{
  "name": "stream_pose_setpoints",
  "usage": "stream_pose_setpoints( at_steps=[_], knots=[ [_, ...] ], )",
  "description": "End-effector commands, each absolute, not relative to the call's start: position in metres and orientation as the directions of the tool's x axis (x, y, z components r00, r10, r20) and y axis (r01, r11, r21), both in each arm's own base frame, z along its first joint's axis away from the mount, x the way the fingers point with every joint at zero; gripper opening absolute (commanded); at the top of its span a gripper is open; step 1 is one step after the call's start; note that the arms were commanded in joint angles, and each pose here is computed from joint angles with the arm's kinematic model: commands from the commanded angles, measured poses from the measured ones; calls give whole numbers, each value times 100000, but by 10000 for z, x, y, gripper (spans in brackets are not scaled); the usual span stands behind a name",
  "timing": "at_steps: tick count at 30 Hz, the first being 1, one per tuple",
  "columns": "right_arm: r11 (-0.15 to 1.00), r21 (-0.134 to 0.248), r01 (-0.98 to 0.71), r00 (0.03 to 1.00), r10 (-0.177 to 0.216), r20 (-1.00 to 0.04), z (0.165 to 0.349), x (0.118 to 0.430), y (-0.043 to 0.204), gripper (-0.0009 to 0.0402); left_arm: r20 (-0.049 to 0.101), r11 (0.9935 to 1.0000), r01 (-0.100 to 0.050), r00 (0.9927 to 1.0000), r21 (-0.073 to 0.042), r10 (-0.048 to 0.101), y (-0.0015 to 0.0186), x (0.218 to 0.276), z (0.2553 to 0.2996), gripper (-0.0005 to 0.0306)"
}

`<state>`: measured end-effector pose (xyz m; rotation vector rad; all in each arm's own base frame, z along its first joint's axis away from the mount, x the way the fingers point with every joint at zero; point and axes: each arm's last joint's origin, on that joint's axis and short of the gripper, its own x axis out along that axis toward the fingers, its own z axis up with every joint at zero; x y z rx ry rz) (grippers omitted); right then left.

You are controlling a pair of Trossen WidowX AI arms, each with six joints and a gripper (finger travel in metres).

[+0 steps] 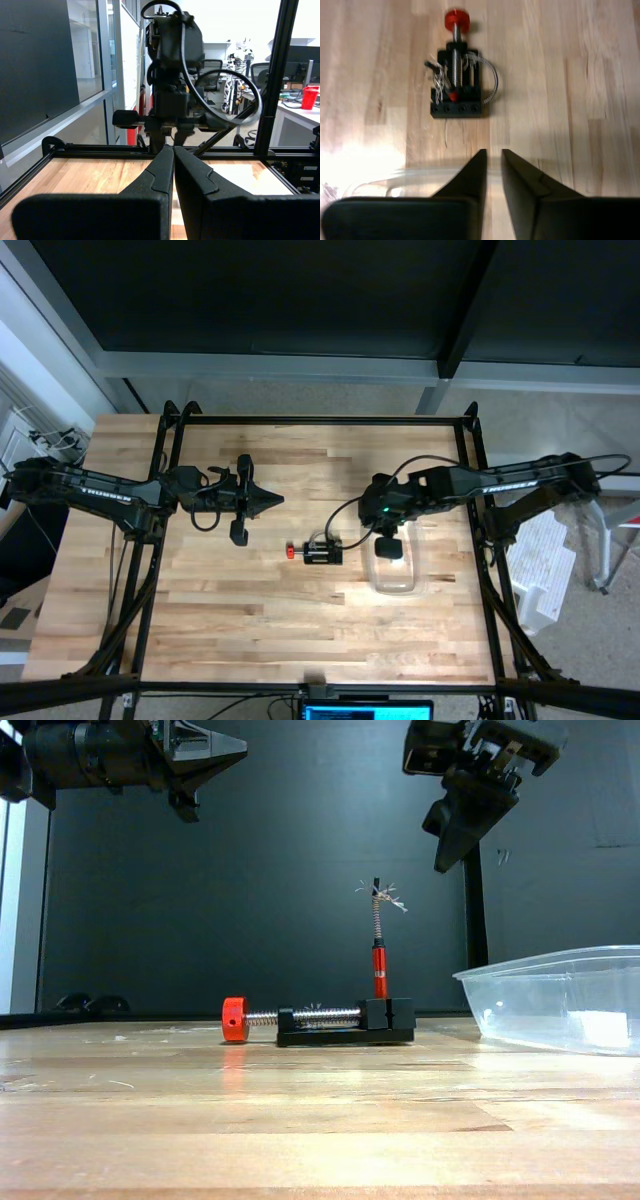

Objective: Remove the RCA connector from the receptacle and place in the container

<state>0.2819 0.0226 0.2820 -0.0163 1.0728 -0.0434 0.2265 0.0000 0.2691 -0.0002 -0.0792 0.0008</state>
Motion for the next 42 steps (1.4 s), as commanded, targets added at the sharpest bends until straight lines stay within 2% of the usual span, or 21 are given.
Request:
stream_pose_setpoints(
  at_steps=[1,4,7,11,12,14,15,36,42],
  knots=[
    [99883,-3695,3123,44679,-4702,-89340,2775,2932,269,112,7907,100000,-75,99687,-24,76,1,2265,2691,0],
    [99754,-5489,4371,42878,-6836,-90082,2734,3048,307,158,7907,100000,-75,99687,-24,76,1,2265,2691,0],
    [99770,-5535,3925,41022,-6660,-90955,2675,3157,349,193,7869,100000,-36,99690,-24,38,0,2265,2690,0],
    [99793,-6133,1917,39489,-6391,-91650,2623,3292,444,220,7907,100000,-36,99687,-24,38,0,2265,2691,0],
    [99718,-7293,1757,39251,-7397,-91677,2607,3322,470,223,7869,100000,-36,99690,-24,38,0,2265,2690,0],
    [99509,-9740,1776,38942,-9661,-91598,2577,3379,524,227,7869,100000,-75,99690,-24,76,1,2265,2690,0],
    [99509,-9831,1159,38549,-9516,-91779,2557,3409,549,228,7907,100000,-36,99687,-24,38,0,2265,2691,0],
    [99523,-9700,1045,33447,-9489,-93762,2093,3700,629,228,7831,100000,-75,99693,-23,76,1,2265,2690,0],
    [99532,-9586,1246,33929,-9439,-93594,2057,3700,625,221,7831,100000,-36,99693,-23,38,0,2265,2690,0]
  ],
)
